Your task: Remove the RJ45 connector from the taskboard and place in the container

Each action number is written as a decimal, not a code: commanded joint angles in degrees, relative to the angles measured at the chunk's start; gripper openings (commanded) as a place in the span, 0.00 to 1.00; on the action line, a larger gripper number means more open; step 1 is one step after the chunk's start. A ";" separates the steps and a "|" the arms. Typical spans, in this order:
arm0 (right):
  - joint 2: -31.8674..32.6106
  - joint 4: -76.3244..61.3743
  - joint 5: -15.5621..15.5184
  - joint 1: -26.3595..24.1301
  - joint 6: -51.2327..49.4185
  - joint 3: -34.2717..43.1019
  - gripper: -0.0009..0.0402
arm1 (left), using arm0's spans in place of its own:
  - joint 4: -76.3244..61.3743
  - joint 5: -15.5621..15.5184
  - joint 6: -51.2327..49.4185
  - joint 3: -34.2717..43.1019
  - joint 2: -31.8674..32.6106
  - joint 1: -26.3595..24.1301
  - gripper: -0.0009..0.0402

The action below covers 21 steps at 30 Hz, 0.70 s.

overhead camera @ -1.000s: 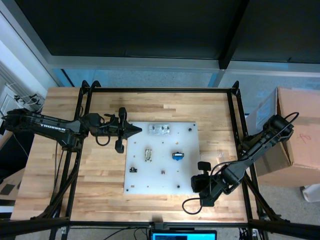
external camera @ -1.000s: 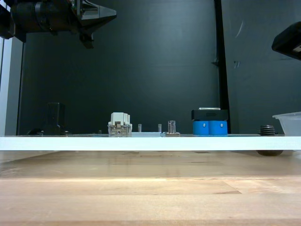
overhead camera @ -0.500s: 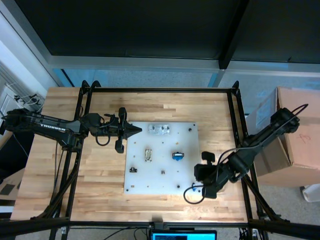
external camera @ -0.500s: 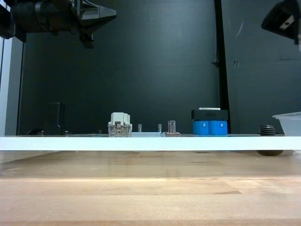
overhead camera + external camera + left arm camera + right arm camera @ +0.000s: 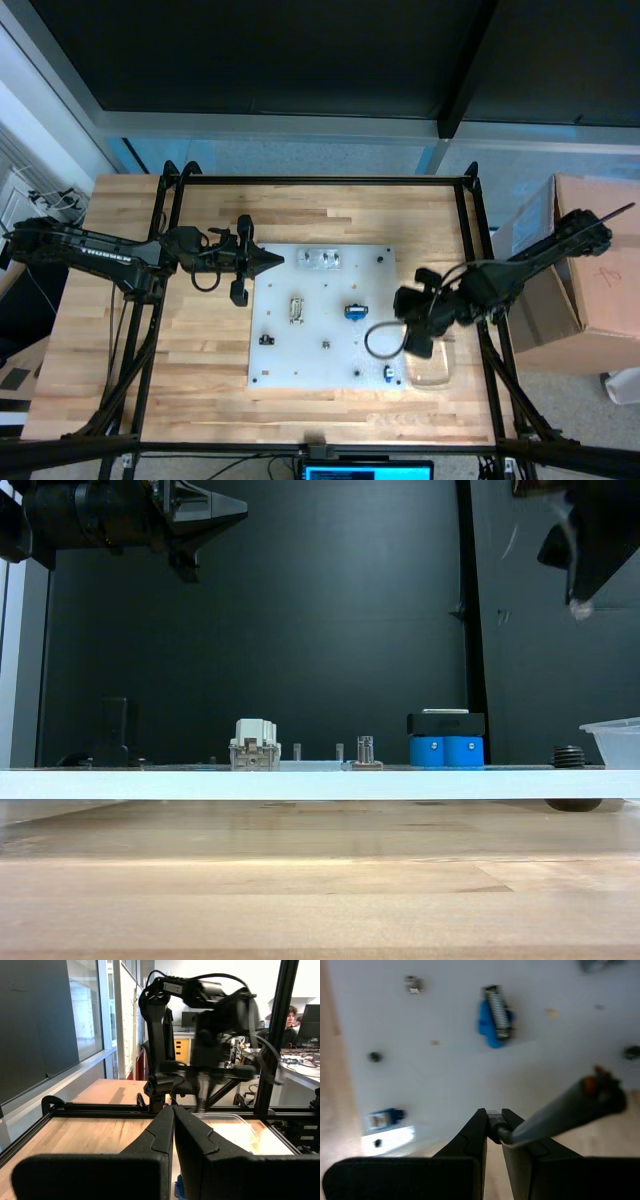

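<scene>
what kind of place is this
Probably a robotics lab: a framed wooden table with a white board, and a desk with a screen behind. The left gripper, shut, hovers over the board's far left corner; the right gripper holds the cabled plug above the board's right edge.

Left gripper (image 5: 173, 1109): black, in the foreground, fingers (image 5: 159, 1135) pressed together. Table (image 5: 75, 1135): pale wood, lying beyond them. Frame (image 5: 100, 1109): black rail crossing behind the fingertips, with an upright post. Container (image 5: 226, 1119): clear, standing on the table just past the fingertips. Right arm (image 5: 165, 1025): black, rising beyond the rail. Right gripper (image 5: 202, 1085): blurred, pointing down above the container. RJ45 connector: cannot be made out in that blur. Cable (image 5: 266, 1057): dark loop beside the right gripper. Blue part (image 5: 178, 1193): sliver low between the fingers. Background: windows (image 5: 85, 1010), desks, one person (image 5: 290, 1014).
</scene>
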 commanded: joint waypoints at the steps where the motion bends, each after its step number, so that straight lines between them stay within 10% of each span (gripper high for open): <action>1: -2.84 -1.20 -2.43 -3.61 -2.60 -2.08 0.02 | 0.00 0.02 0.00 0.00 0.00 0.02 0.02; 21: -13.40 -8.98 -5.62 -25.00 -22.16 -11.17 0.02 | 0.00 0.02 0.00 0.00 0.00 0.00 0.02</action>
